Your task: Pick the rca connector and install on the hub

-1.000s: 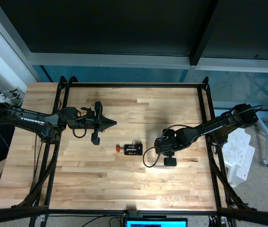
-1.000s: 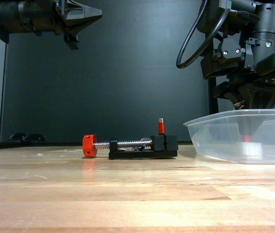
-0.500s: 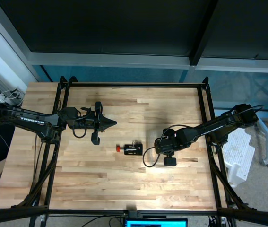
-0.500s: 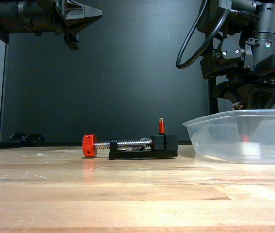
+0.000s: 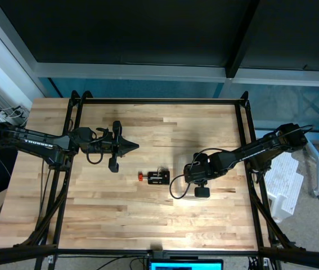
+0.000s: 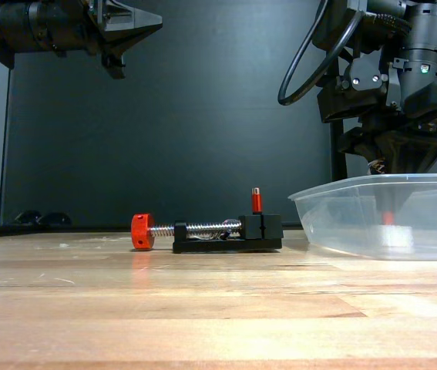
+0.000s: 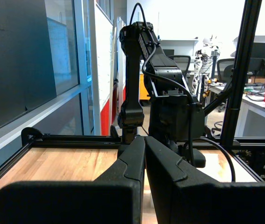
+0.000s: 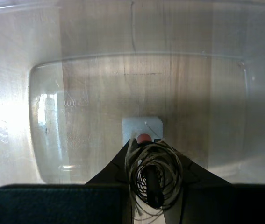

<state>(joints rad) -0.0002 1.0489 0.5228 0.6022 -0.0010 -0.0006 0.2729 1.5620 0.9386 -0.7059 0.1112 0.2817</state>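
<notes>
Since the earlier frame the right gripper (image 6: 388, 199) has edged slightly left. The red-tipped, wire-coiled rca connector (image 8: 144, 138) is clamped between its fingers inside the clear plastic tray (image 6: 334, 223), above a small white block (image 8: 142, 125). The black rectangular hub (image 6: 260, 230) lies apart, left of the tray. The left gripper (image 7: 145, 140) is parked high, fingers closed.

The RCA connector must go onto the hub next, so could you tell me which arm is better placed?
Right. The right gripper is shut on the rca connector over the clear tray, beside the hub. The left gripper hangs shut, high up, holding nothing.
</notes>
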